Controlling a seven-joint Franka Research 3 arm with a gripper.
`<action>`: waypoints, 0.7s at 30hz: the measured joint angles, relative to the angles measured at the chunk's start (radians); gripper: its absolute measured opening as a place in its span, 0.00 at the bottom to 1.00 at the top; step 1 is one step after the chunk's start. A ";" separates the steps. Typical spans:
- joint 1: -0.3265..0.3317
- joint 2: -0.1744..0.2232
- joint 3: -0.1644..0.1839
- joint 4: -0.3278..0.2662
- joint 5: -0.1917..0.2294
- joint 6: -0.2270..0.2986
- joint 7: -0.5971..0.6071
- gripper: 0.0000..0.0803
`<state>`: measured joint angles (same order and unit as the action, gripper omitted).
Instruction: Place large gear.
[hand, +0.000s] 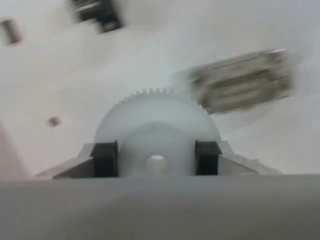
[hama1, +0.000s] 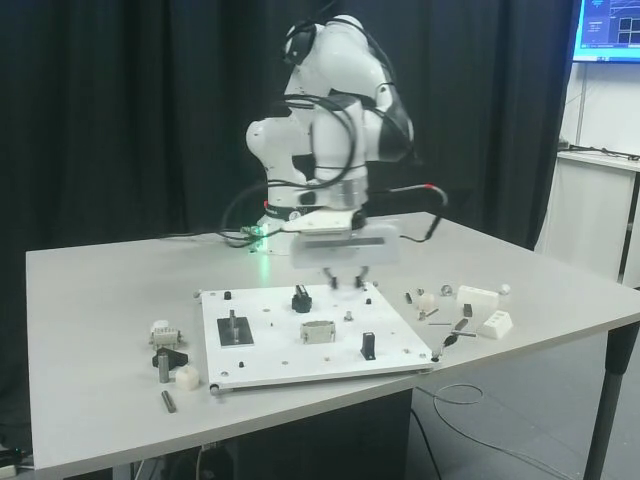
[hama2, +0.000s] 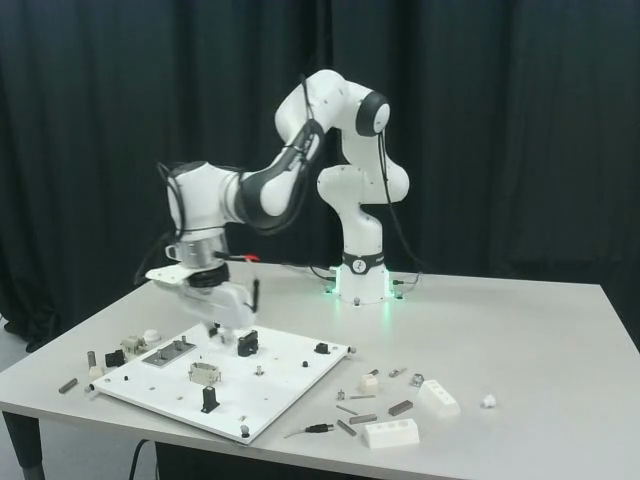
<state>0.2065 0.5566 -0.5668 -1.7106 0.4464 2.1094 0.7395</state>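
The grey surface (hama1: 100, 300) carries a white board (hama1: 300, 345) near its front edge, with the arm's base (hama2: 362, 285) bolted toward the back edge. Small white and black parts (hama1: 168, 355) lie directly on the surface beside one side of the board. White blocks (hama1: 480, 305) and small pins (hama2: 350, 412) are scattered off the board's opposite side.

Gear (hand: 157, 132) matt white plastic, toothed rim. Hand (hand: 156, 159) pads (hand: 105, 159) black, rubbery. Board (hama1: 290, 355) smooth white. Bench (hama1: 100, 300) matt grey. Arm (hama2: 250, 190) glossy white shell. Curtain (hama2: 520, 120) black cloth.
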 joint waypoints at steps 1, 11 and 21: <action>0.012 -0.001 0.000 0.000 0.000 -0.002 0.009 0.41; 0.145 -0.006 0.001 0.001 0.000 -0.023 0.070 0.41; 0.266 -0.007 0.013 0.017 0.000 -0.030 0.134 0.41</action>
<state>0.4730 0.5501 -0.5542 -1.6934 0.4463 2.0798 0.8735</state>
